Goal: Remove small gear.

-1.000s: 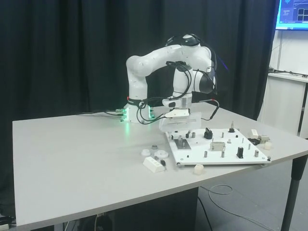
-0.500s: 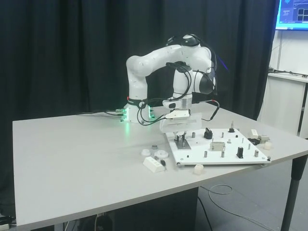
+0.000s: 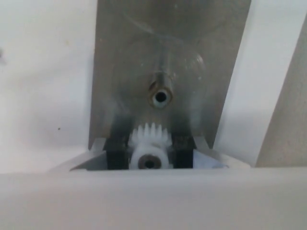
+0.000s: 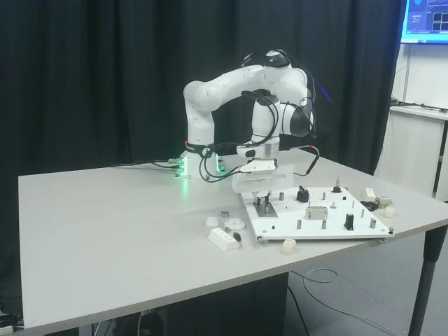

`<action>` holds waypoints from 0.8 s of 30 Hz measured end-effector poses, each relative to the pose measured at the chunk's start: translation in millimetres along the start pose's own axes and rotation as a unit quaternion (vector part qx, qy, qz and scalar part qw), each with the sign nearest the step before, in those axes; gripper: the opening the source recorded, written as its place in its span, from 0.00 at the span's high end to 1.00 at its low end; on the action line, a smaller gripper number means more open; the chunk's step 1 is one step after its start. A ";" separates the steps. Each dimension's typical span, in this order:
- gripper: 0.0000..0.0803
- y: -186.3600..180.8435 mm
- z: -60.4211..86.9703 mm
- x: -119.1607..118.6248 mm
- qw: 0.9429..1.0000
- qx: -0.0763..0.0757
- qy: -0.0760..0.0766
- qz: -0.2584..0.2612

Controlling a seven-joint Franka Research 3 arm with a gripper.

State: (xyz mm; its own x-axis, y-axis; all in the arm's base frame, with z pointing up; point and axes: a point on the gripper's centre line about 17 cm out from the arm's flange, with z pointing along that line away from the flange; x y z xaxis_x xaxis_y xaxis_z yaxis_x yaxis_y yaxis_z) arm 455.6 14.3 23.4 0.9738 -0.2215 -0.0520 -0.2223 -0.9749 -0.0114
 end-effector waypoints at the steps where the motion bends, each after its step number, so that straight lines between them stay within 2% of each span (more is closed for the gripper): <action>1: 0.75 0.0 -0.2 0.1 1.000 0.000 0.000 0.001; 24: 0.75 0.3 -1.8 -0.1 1.000 -0.003 0.000 0.018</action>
State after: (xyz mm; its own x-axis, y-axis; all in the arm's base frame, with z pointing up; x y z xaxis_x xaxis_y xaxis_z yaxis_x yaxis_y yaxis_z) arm 455.5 14.0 25.3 0.9649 -0.2573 -0.0521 -0.2578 -0.9662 -0.0044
